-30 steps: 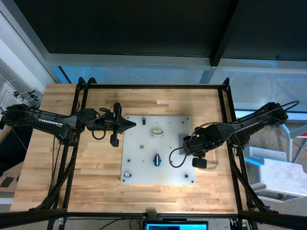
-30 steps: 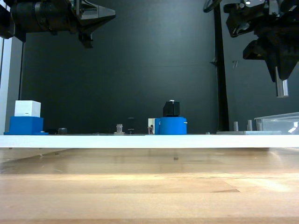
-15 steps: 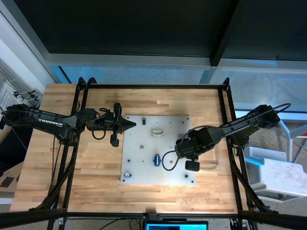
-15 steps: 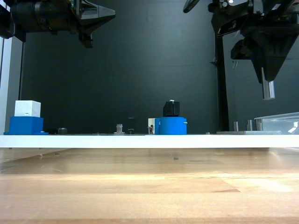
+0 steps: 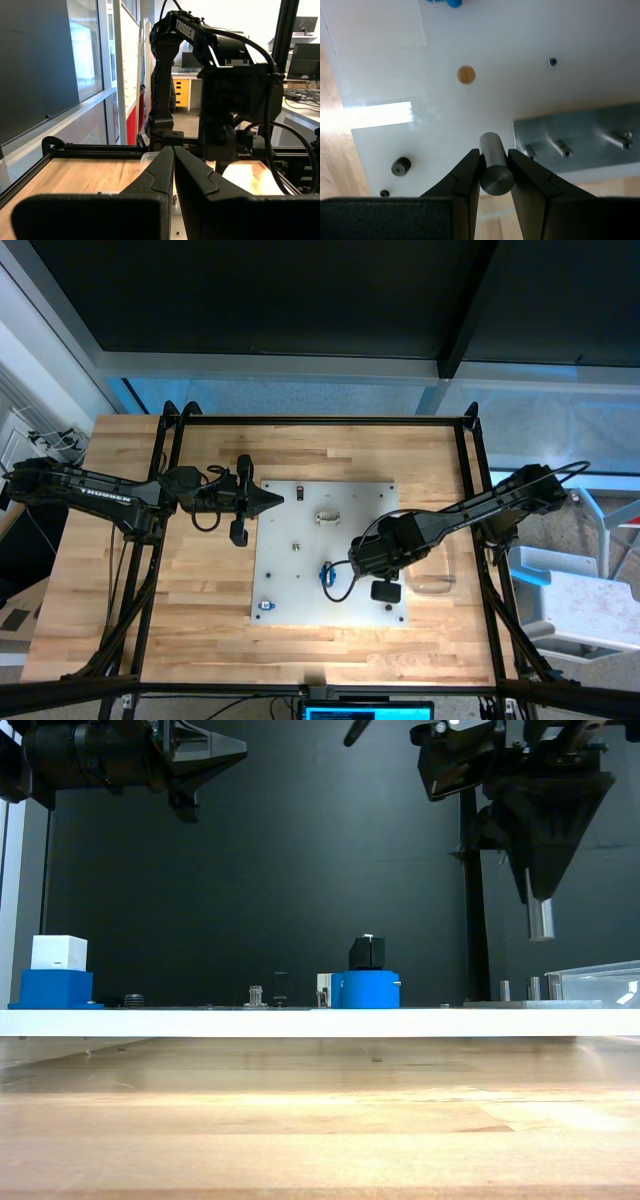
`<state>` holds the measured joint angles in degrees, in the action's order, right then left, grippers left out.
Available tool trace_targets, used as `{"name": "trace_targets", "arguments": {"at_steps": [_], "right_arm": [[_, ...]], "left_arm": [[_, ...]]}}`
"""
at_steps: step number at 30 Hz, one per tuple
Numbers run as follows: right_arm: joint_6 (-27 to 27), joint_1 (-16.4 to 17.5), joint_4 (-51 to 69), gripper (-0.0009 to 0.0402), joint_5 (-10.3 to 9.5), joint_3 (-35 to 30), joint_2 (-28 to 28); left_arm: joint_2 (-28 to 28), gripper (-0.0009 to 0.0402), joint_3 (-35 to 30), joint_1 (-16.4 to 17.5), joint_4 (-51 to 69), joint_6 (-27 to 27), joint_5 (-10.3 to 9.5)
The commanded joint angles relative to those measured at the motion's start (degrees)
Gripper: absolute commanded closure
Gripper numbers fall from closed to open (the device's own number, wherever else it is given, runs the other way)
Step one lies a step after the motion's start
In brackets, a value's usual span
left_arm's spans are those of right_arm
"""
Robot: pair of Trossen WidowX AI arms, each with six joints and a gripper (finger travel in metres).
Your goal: Pick the 16mm cylinder and place it in the taskboard
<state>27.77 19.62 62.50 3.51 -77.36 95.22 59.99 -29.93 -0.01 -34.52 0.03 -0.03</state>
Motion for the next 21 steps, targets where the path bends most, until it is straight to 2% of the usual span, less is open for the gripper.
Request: {"name": "trace_targets", "arguments": {"at_steps": [1, 16, 21], "right_arm": [[0.0, 0.0, -1.1, 0.0377, -0.04, -0.2, 1.2], [-0.2, -0.1, -3.7, 0.0377, -0.02, -3.6, 6.4], [-0.2, -0.3, -4.8, 0.0377, -0.02, -3.8, 6.5]], "left_arm": [[0.0, 0.0393, 0.0, 0.0, 0.0, 0.0, 0.02], [0.0, 0.0393, 0.0, 0.0, 0.0, 0.0, 0.02], [0.0, 0.0393, 0.0, 0.0, 0.0, 0.0, 0.02]]}}
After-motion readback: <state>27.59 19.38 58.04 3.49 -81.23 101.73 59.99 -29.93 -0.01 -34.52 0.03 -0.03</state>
